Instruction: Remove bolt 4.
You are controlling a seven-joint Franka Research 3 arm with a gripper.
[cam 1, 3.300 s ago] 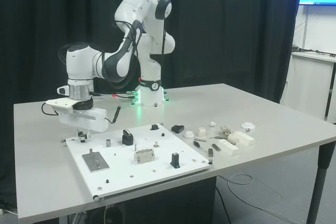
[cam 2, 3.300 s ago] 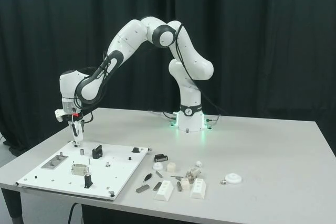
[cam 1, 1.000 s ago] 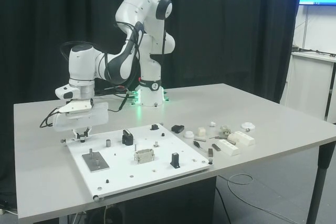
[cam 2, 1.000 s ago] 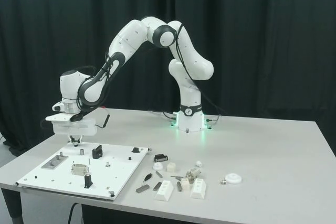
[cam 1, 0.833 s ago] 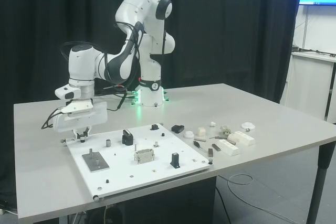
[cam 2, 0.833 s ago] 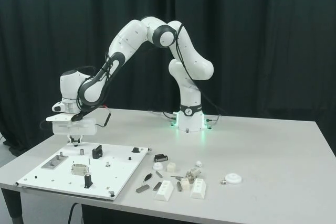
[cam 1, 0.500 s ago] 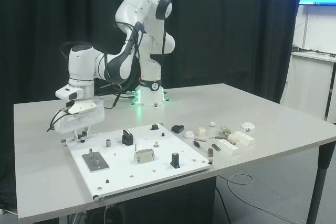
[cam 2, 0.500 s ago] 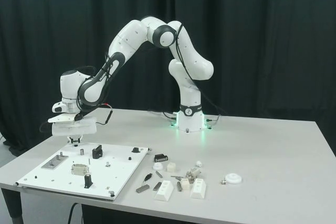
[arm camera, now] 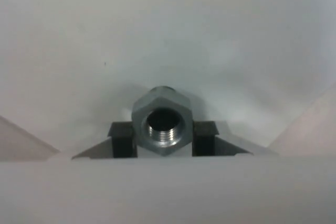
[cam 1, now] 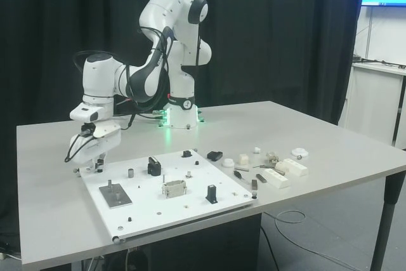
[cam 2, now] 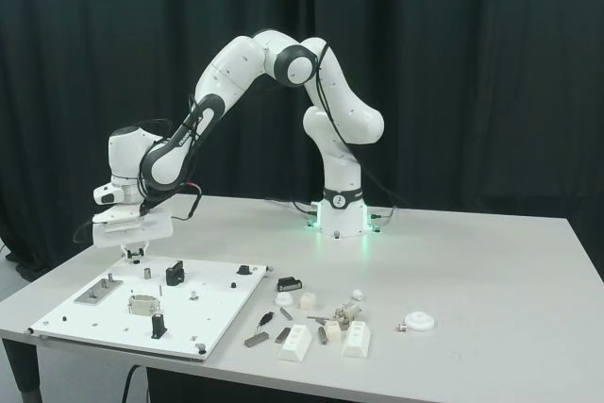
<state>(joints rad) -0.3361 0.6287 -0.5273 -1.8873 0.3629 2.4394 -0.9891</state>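
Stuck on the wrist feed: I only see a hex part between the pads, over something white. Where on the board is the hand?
Observer: The hand, shut on that hex part, sits low over the far corner of the white board, the corner farthest from the loose parts on the grey table.
Operator: Anything close to it on the board?
Observer: A small post stands beside it, with a black block further along.
Operator: Base light?
Observer: Green, at the arm's base.
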